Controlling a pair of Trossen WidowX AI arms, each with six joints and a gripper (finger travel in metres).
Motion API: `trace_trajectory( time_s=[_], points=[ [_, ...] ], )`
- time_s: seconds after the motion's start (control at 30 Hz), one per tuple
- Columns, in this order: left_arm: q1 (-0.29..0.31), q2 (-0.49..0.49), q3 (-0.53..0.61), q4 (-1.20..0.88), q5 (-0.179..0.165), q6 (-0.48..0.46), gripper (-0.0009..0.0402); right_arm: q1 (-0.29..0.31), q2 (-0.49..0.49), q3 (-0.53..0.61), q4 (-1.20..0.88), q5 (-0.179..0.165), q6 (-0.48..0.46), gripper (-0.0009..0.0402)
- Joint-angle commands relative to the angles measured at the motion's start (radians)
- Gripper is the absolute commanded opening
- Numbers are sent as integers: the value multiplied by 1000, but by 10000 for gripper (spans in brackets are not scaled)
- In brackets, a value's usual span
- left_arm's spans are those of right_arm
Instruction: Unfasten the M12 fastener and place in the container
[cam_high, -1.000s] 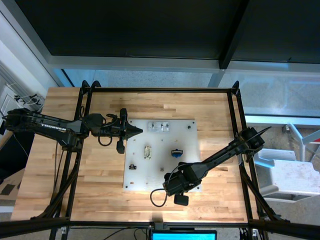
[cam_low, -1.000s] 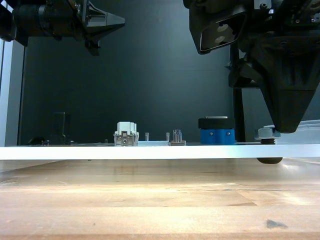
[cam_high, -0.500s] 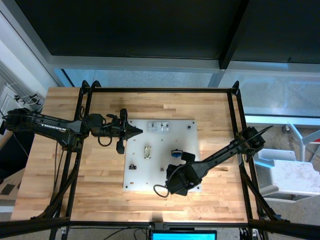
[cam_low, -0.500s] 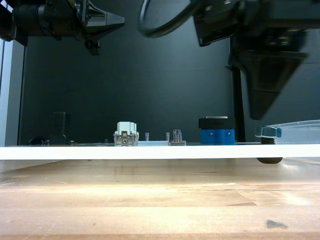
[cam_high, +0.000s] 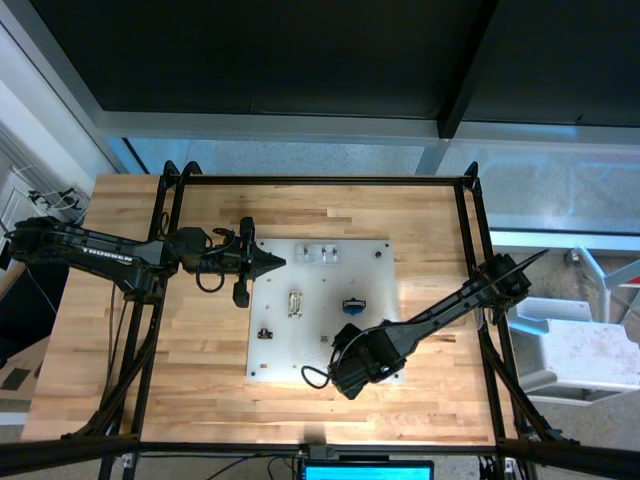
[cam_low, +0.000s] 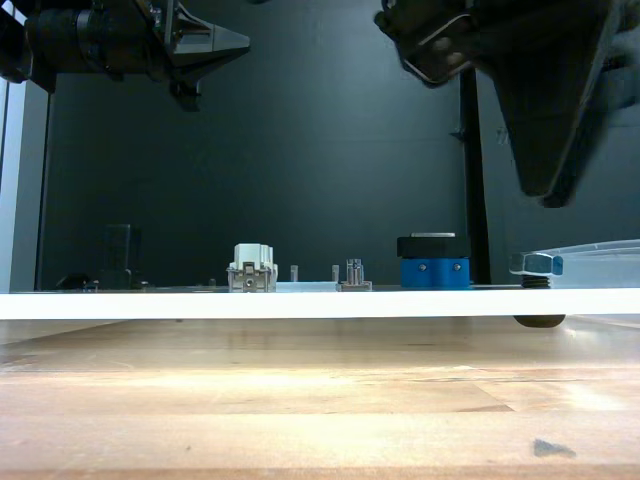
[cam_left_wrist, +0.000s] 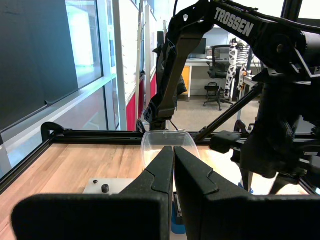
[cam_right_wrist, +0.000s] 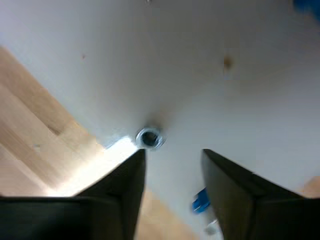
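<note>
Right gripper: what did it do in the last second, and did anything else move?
The right gripper lifted away from the silver nut, turning as it rose; its fingers are open. The nut stayed on its stud, and the left gripper stayed parked high at the left edge of the board.

Left hand (cam_left_wrist: 173, 152) closed, level, aloft at left, right hand (cam_right_wrist: 173, 155) spread, aloft, pointing down
</note>
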Motion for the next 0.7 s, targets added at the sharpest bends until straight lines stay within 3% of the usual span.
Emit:
trace_trajectory(
  time_s=[0.03,0.17,0.3,0.7],
  points=[
    [0,0,0,0,0,0,0,-1,6,0,32,-27,52,229],
    [0,0,0,0,0,0,0,0,6,-2,45,-19,117,277],
    [0,0,0,0,0,0,0,-1,24,-2,61,-21,175,296],
    [0,0,0,0,0,0,0,-4,56,-13,108,-11,244,260]
  ],
)
